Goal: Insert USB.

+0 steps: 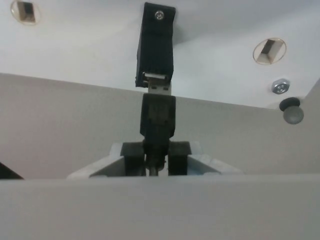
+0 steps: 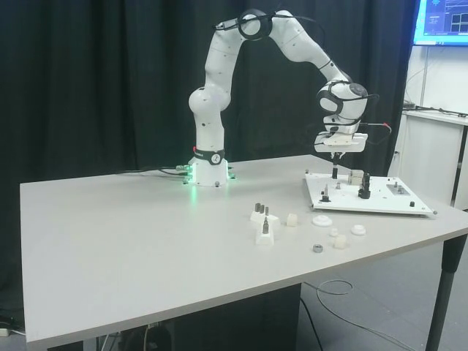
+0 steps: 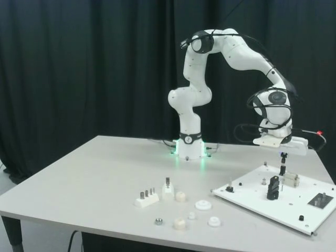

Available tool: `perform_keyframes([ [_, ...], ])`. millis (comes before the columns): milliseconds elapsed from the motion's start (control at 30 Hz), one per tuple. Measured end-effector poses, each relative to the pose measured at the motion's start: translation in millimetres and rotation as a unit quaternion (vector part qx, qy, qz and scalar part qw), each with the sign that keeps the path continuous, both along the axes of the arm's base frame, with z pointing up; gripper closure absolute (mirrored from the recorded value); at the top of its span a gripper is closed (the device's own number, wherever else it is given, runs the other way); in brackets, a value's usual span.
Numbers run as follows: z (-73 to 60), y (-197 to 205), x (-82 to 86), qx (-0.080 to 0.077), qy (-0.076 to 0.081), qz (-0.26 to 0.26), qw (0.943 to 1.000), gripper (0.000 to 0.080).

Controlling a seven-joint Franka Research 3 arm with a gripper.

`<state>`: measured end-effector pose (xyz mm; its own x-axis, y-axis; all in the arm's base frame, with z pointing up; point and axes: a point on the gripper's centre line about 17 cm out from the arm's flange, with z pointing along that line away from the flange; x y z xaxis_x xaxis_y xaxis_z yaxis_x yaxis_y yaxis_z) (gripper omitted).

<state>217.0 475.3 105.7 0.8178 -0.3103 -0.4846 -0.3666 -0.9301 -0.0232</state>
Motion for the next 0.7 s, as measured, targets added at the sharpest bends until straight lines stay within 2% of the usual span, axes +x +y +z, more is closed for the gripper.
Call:
perform_keyframes([
  [700, -0.5, 1.9, 1.9, 0.002, -0.005, -0.001, 1.0, 0.0711],
])
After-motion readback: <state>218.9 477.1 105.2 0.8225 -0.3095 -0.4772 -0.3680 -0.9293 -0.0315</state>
